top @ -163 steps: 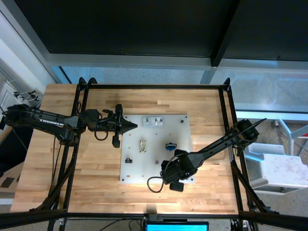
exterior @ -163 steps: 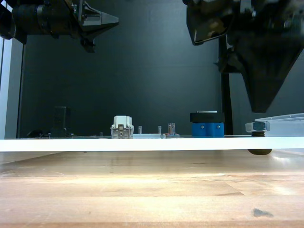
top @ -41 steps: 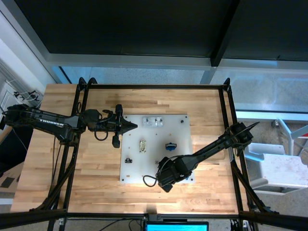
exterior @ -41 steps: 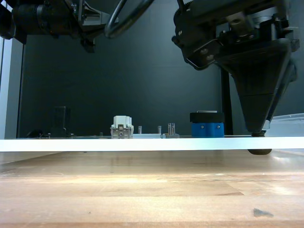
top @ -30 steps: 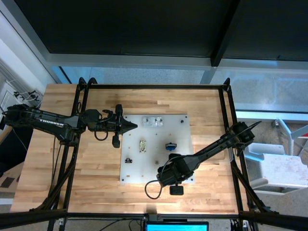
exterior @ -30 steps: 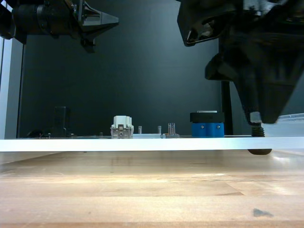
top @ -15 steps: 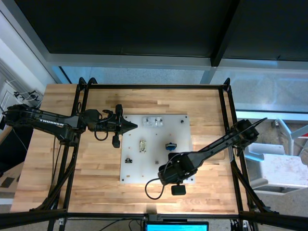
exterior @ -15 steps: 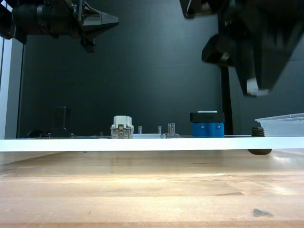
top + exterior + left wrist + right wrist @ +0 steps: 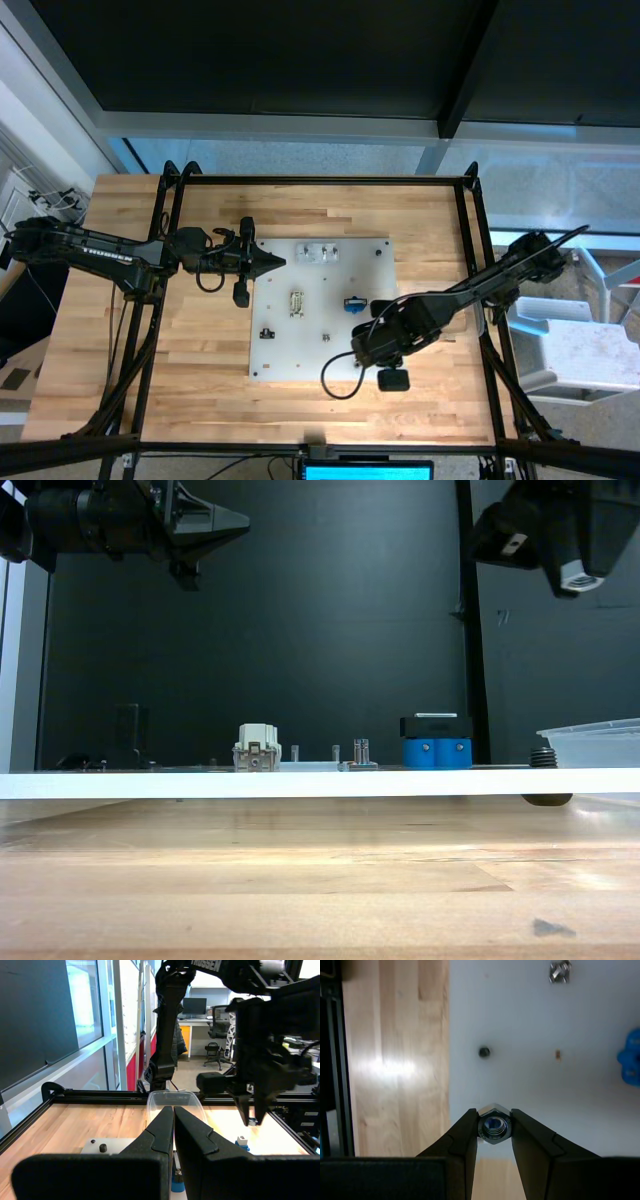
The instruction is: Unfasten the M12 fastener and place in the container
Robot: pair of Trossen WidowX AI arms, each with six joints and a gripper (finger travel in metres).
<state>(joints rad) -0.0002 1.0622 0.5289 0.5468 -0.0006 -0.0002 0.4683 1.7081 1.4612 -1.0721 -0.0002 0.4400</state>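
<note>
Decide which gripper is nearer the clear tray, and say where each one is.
Right. The right gripper, clamping the silver nut, hangs high near the tray; the left gripper, shut, is parked beyond the white board, at its far left side.

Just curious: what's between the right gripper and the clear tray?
Only air, in the low view: the right gripper, holding the nut, hangs well higher than the tray. The left gripper hangs parked at left.

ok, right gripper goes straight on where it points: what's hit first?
Probably bare white board, near its edge: the right gripper, shut on the nut, points down at it. Left gripper is parked over the board's left edge.
</note>
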